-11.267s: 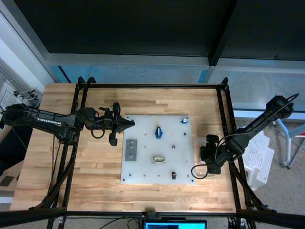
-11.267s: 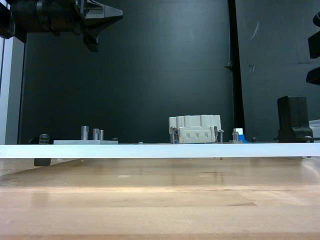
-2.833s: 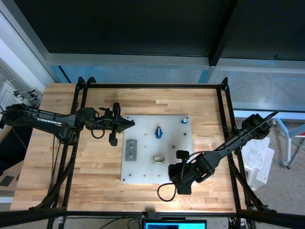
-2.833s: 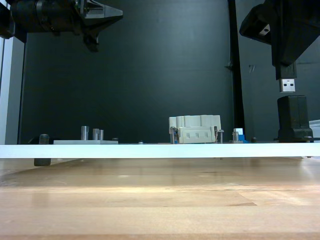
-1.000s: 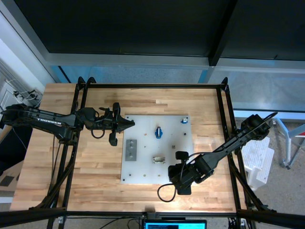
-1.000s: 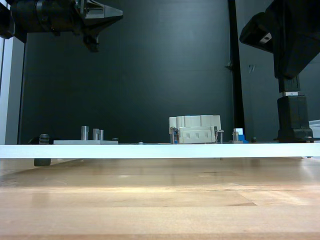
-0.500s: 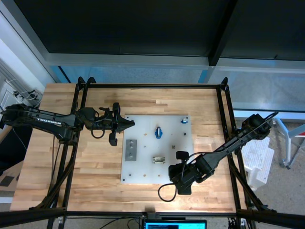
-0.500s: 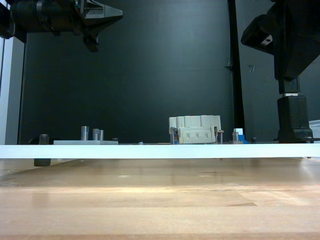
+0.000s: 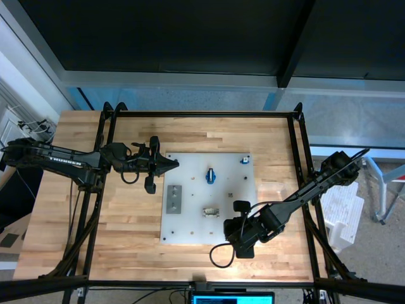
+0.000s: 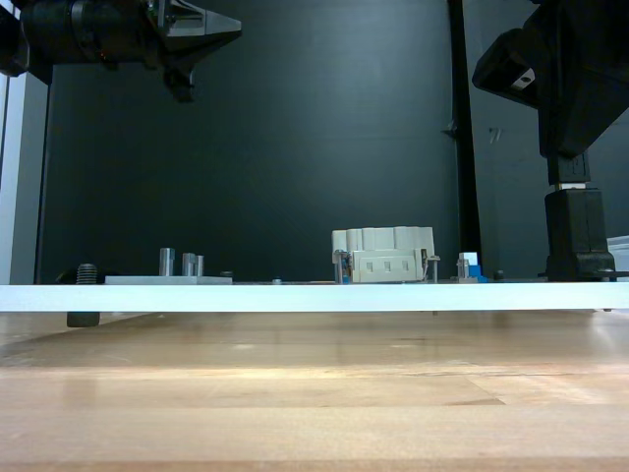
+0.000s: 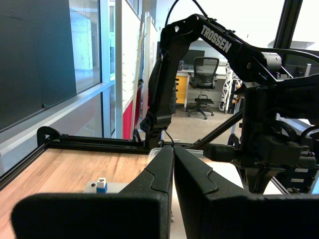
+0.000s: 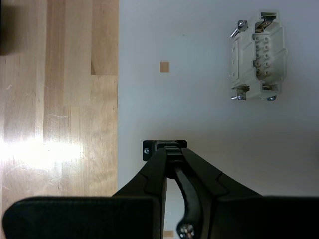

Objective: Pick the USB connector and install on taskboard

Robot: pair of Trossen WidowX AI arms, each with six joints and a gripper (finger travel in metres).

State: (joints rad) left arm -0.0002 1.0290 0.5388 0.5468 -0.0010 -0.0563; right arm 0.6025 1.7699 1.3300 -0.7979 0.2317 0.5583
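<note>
Over the light wooden table (image 9: 126, 221), beyond the left edge of the large square white taskboard (image 9: 190, 218), the left gripper (image 11: 173, 149) hangs high in the air. Its two black fingers are pressed flat against each other with nothing between them, and they point level towards the board's far left corner. On the board's left part lies a grey rectangular metal block (image 9: 173, 198) with short upright pins. Further right, near the middle, a blue upright fitting (image 9: 211, 176) stands on the far side and a whitish multi-pin socket (image 10: 383, 254) sits nearer the front. A small blue-and-white piece (image 9: 243, 160) sits at the far right corner. At the board's near right part the right gripper (image 12: 173, 151) points straight down, directly above a black upright socket block (image 10: 576, 236) fixed to the board. Its fingers are drawn in narrowly around the dark body of the USB connector (image 10: 568, 184), whose dark cable runs back up between them. In the low view only a thin silver strip of the connector's plug shows between the fingers and the top of the black block, and the rest of the metal end is sunk into the block. The connector stands upright, in line with the block.
</note>
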